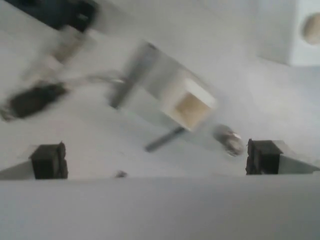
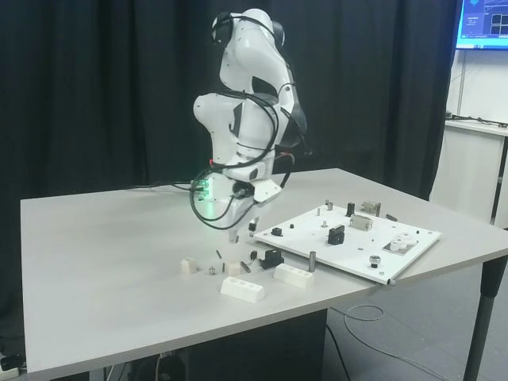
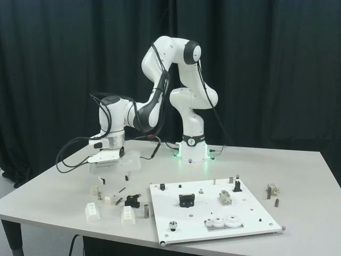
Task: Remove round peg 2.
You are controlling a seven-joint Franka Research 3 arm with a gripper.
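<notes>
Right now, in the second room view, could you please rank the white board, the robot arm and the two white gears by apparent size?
1. Robot arm
2. White board
3. White gears, which look about equal to each other.

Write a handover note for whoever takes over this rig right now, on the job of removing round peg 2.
Gripper: fingers open, holding nothing, hovering over the loose parts on the grey table, beside the white board.
Under it: a small white block and a thin dark rod lying flat on the table.
Done: unclear. I cannot tell which piece is round peg 2, or whether it is already out of the board.
Left: identify the peg; if it is still seated, grasp it and lift it clear.
</notes>
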